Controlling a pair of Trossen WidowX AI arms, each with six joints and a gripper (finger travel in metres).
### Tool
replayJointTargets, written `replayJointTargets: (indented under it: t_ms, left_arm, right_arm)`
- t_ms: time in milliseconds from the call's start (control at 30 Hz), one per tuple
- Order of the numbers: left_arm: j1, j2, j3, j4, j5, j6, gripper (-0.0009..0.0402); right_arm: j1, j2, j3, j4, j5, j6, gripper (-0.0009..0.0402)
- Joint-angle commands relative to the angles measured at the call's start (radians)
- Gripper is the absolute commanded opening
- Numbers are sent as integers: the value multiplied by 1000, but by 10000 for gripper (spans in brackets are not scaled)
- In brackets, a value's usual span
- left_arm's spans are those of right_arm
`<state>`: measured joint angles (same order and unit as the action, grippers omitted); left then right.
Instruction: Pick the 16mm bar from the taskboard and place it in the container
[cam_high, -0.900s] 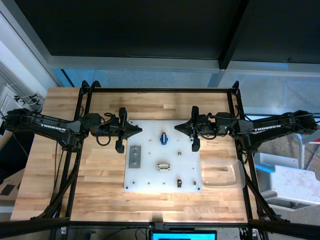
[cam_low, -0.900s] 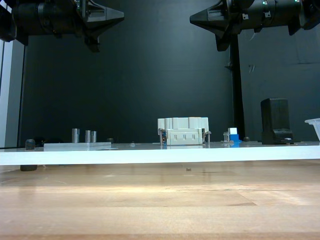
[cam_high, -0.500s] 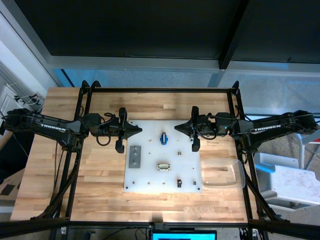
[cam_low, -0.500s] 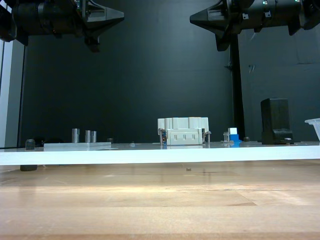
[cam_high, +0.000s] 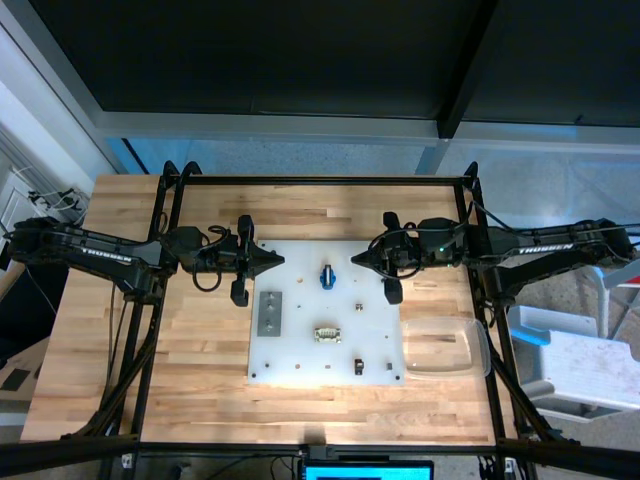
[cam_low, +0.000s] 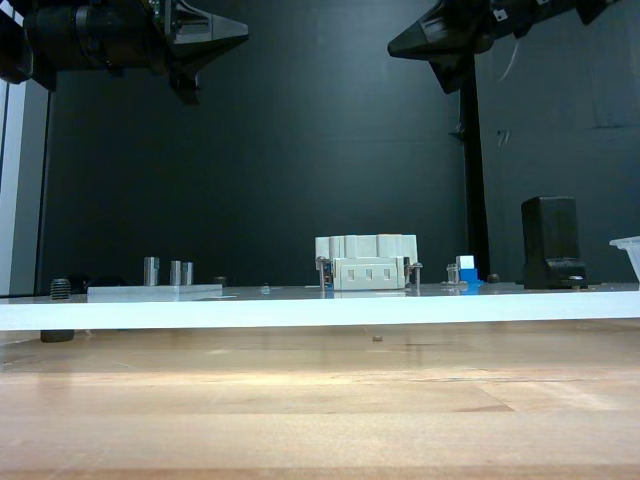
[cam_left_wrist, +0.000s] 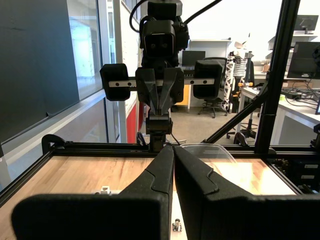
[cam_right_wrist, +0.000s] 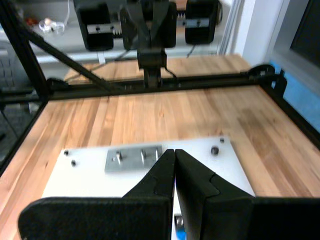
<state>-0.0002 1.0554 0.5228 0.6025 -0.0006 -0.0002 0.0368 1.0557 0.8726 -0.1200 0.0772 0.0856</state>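
Fingers (cam_left_wrist: 162, 172) of the left gripper (cam_high: 279, 258) are clenched tip to tip on nothing as it hangs high over the far left part of the taskboard (cam_high: 300, 345). Facing it across the board, the right gripper (cam_high: 358, 262) has its own fingers (cam_right_wrist: 165, 172) pinched together and empty too, with its nose tipped slightly down toward the board.

The task's thing is not yet touched. Short metal bars (cam_low: 151, 271) stand upright in the grey block (cam_high: 270, 311) on the board's left half, and which of them is the 16mm bar cannot be told from these views. The block lies below the left gripper and just to its near side. From the right gripper it lies across the board, beyond the blue knob (cam_high: 327, 276), though that arm's camera looks straight at the block (cam_right_wrist: 134, 158).

The container (cam_high: 445, 347) sits on the bench (cam_high: 200, 380) just beside the board's right edge, under the right arm and well apart from the block.

The left arm appears nearer to the bar and the right arm nearer to the container. Because the bar's long axis is vertical, whichever arm goes will probably need to release its fingers and come down from above. It would then close them across the bar's sides and lift straight up out of the hole.
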Motion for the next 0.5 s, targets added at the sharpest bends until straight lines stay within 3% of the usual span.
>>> replayJointTargets:
  t_ms: [33,500]
  left_arm:
    - [0,0,0,1,0,0,0]
    - [0,0,0,0,0,0,0]
  right_arm:
    - [2,1,35,-77,0,13,0]
    - [11,87,248,-479,8,14,0]
